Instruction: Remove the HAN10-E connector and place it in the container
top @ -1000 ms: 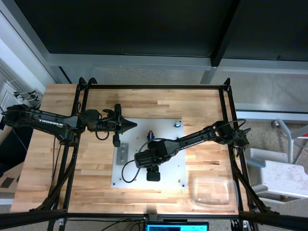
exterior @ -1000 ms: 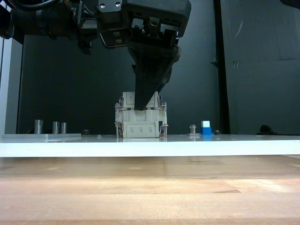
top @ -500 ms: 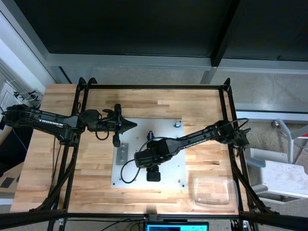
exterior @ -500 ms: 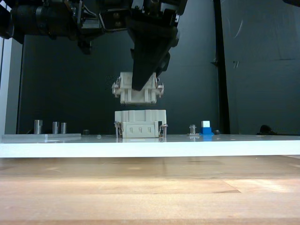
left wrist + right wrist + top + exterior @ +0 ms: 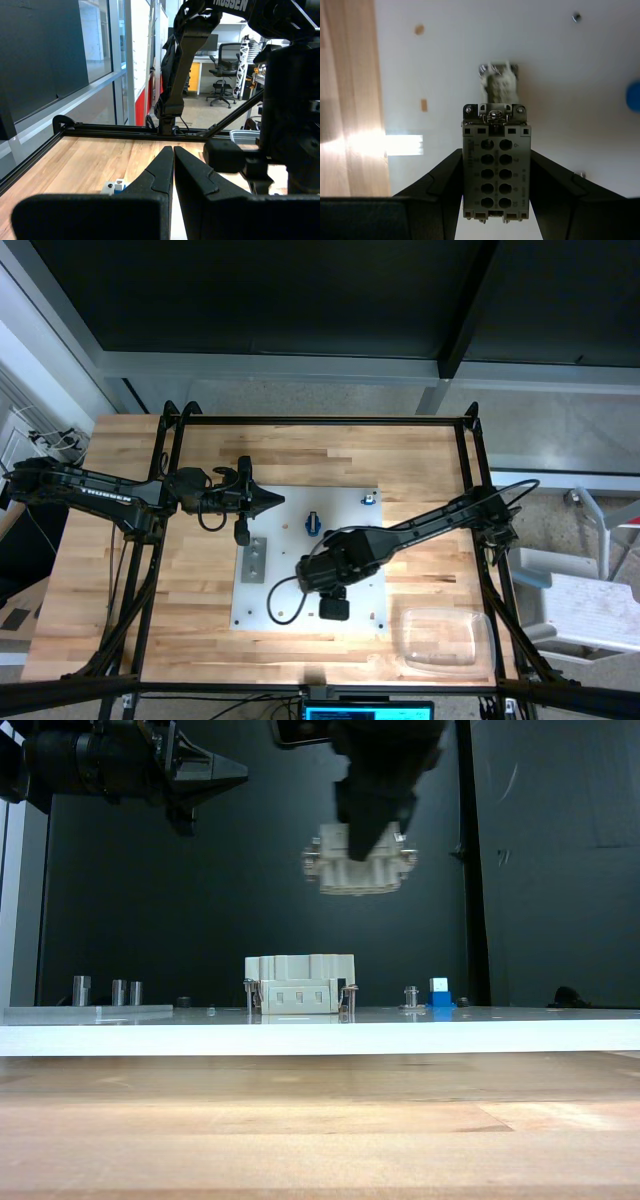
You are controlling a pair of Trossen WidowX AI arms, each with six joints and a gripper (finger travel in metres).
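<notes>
Hanging over the board (image 5: 362, 530), right gripper (image 5: 496, 152) pinches the HAN10-E connector (image 5: 358, 870); left gripper (image 5: 173, 150), pressed together, hovers far-left

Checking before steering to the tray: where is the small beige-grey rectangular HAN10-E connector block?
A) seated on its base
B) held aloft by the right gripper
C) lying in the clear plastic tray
B: the right gripper clamps the HAN10-E connector high above its beige base; the left gripper, shut, hangs over the far left of the white board.
</notes>
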